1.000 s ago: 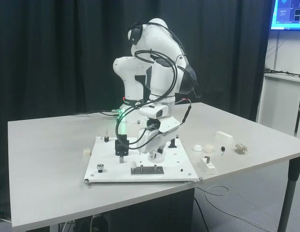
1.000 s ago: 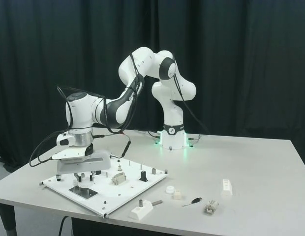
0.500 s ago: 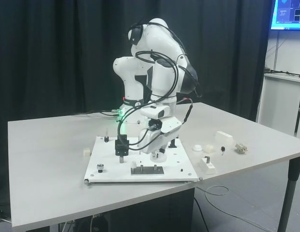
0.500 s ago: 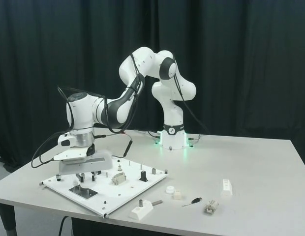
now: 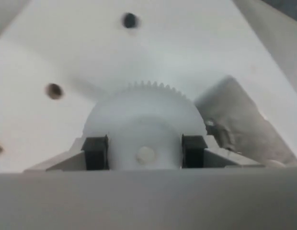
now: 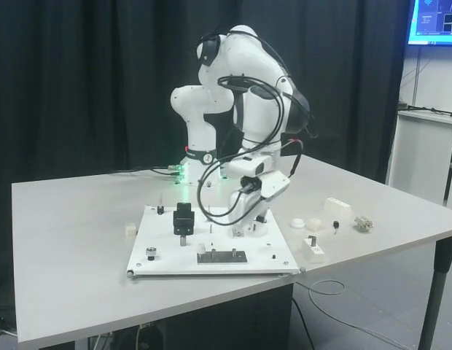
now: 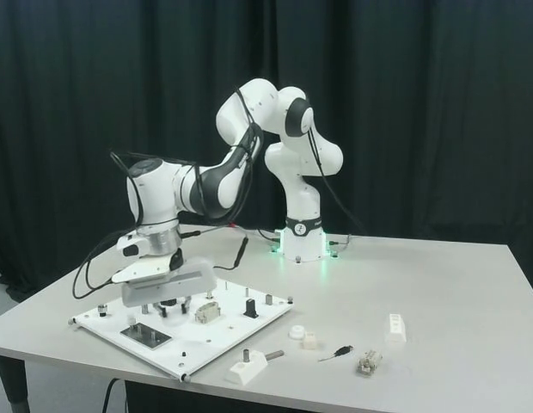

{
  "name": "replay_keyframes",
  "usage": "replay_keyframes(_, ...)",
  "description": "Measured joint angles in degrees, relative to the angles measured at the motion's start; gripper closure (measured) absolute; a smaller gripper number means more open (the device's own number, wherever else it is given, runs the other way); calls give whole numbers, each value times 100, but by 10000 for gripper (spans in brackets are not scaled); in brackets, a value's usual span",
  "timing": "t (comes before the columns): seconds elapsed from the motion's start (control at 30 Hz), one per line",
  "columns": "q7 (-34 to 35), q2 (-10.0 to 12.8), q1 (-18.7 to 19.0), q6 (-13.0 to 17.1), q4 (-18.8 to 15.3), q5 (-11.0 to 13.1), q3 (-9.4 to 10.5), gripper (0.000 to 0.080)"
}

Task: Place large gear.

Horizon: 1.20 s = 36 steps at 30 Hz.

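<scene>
The large gear is white and toothed, and the wrist view shows it just above the white board. My gripper is shut on the gear's hub, with one black pad on each side. In the first room view the gripper hangs low over the board, toward its right half. In the second room view the gripper is over the board's middle. The hand hides the gear in both room views.
A black block and a grey plate with pegs stand on the board. A grey part lies close beside the gear. Off the board lie a white pegged block, small white parts and a connector.
The arm has swung along the board, rightward in the first room view, away from the grey pegged plate. The gear stays in the gripper.
</scene>
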Motion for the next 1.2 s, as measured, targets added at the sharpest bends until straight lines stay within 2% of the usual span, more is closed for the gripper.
replay_keyframes(0.3,292,-96,271,-193,-6,76,0,475)
replay_keyframes(0.63,704,-115,664,-318,-11,283,3,475)
replay_keyframes(0.83,1046,-114,991,-328,-33,438,8,475)
replay_keyframes(1.2,1741,-93,1596,-248,-44,426,9,475)
